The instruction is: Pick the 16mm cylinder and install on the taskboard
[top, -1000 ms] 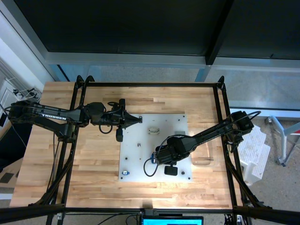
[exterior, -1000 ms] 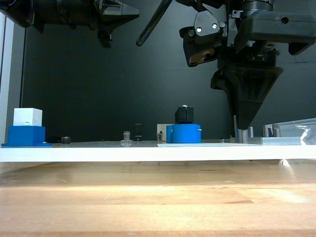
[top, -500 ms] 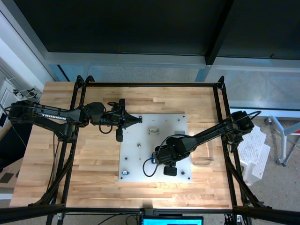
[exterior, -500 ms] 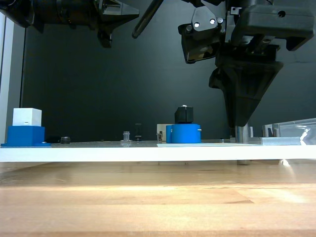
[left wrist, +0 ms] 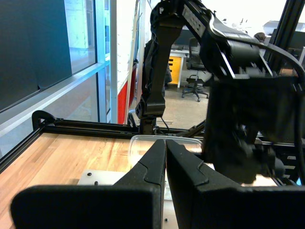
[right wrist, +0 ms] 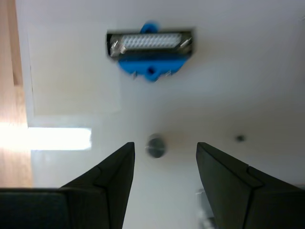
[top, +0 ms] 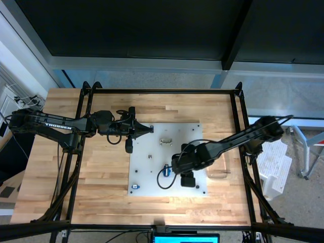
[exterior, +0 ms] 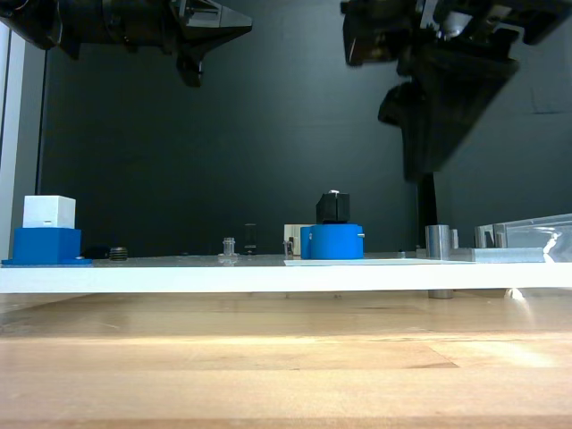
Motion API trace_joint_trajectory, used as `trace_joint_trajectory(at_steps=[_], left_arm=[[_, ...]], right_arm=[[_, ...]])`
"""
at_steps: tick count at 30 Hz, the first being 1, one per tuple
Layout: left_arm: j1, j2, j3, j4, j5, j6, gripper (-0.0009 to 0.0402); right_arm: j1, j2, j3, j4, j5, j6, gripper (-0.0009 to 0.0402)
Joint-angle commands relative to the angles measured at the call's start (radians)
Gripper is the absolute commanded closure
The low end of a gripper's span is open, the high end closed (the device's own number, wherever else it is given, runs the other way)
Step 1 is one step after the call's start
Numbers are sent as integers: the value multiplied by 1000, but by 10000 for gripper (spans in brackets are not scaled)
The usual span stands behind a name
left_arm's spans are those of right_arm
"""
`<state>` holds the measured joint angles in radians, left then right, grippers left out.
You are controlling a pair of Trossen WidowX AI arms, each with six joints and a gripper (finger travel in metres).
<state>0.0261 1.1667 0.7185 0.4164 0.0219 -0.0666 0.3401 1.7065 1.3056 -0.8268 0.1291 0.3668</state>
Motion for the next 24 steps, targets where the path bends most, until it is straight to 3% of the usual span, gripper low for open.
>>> trace_joint_trajectory(at_steps=[1,12,16,18,24], left_arm=[[0,0,0,0,0,0,393],[0,0,0,0,0,0,393],[0,0,0,0,0,0,393],[0,0,0,0,0,0,393],[0,0,0,0,0,0,393]], right_arm=[[-16,-84,-46,49,38,-38,237],[-144,-348,-164,238,27,-207,329],[-235,-443,-247,397,-69,-243,366],[-273,-487,-295,484,-98,-255,384],[-326,-595,-417,647,-97,-290,389]])
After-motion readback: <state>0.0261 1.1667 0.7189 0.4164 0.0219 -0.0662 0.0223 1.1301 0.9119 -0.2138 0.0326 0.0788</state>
